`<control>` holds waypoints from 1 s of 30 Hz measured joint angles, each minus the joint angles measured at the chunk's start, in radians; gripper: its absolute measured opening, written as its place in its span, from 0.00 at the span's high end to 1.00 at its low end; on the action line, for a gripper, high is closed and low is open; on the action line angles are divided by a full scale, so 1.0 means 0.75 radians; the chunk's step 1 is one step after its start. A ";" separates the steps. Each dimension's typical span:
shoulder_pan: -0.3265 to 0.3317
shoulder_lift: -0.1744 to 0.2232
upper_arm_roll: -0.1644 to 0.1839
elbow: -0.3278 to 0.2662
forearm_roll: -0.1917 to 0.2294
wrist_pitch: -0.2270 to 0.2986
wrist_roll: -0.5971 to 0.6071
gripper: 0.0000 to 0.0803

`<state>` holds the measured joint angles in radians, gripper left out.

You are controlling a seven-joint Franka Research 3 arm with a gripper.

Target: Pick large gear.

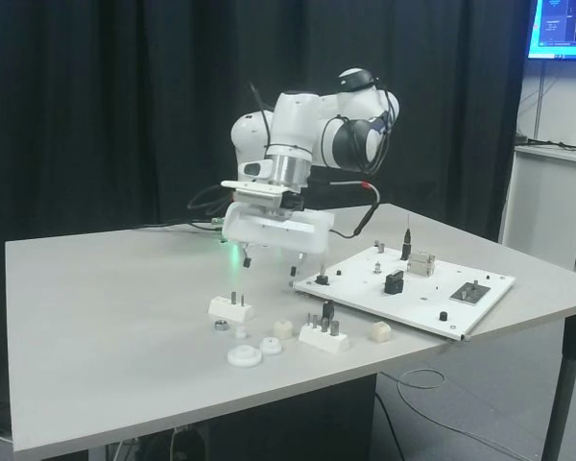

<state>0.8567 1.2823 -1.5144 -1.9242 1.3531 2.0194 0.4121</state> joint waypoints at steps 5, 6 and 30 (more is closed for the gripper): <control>-0.099 0.008 0.029 0.094 0.020 -0.001 0.001 0.00; -0.116 0.008 0.034 0.111 0.020 -0.002 0.001 0.00; -0.468 0.025 0.160 0.438 0.020 -0.167 0.100 0.00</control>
<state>0.5056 1.3011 -1.3942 -1.5957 1.3685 1.8939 0.4868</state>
